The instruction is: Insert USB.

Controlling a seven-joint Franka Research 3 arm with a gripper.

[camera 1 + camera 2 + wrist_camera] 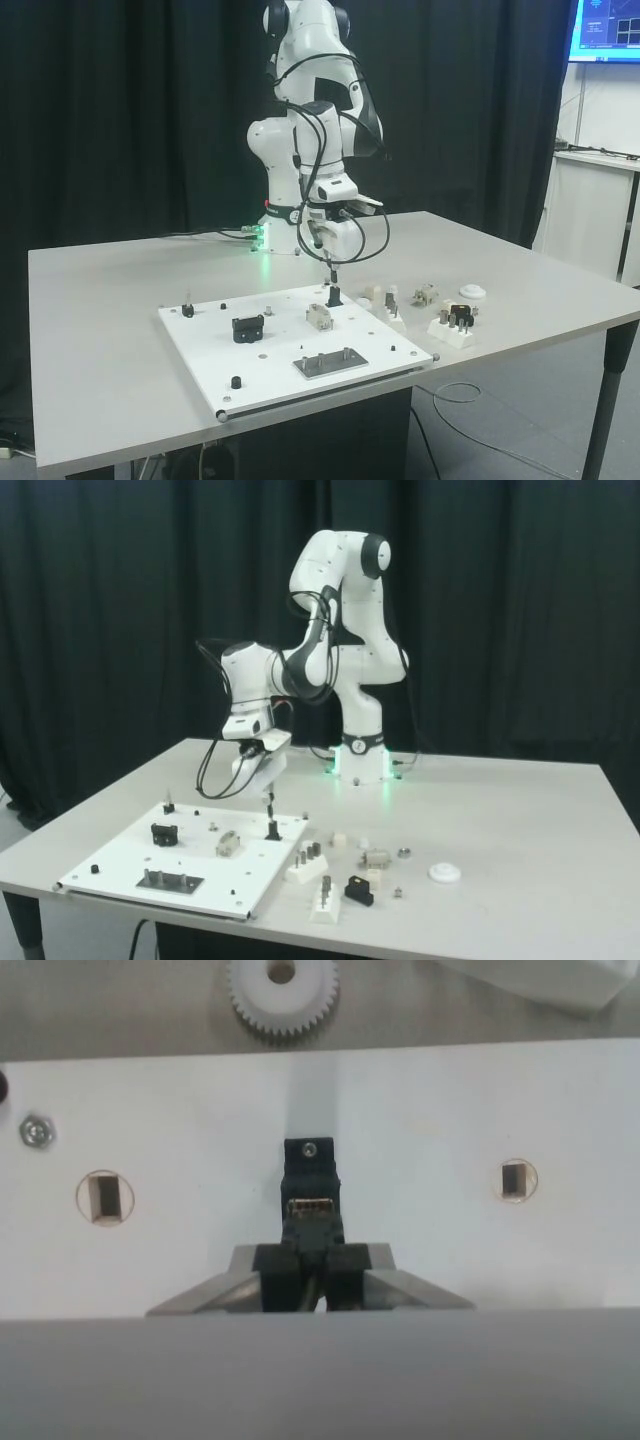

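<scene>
gripper (311, 1260) clamped on USB plug (311, 1207), poised above black socket block (309, 1155), white board (420, 1260), grey table (100, 280)

Two distant room views from opposite table sides, sharing arm (310, 110) and board (190, 855), wrist view close overhead

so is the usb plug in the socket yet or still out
Out. In the wrist view the gripper holds the USB plug, whose metal end is exposed above the black socket block on the white board.
</scene>
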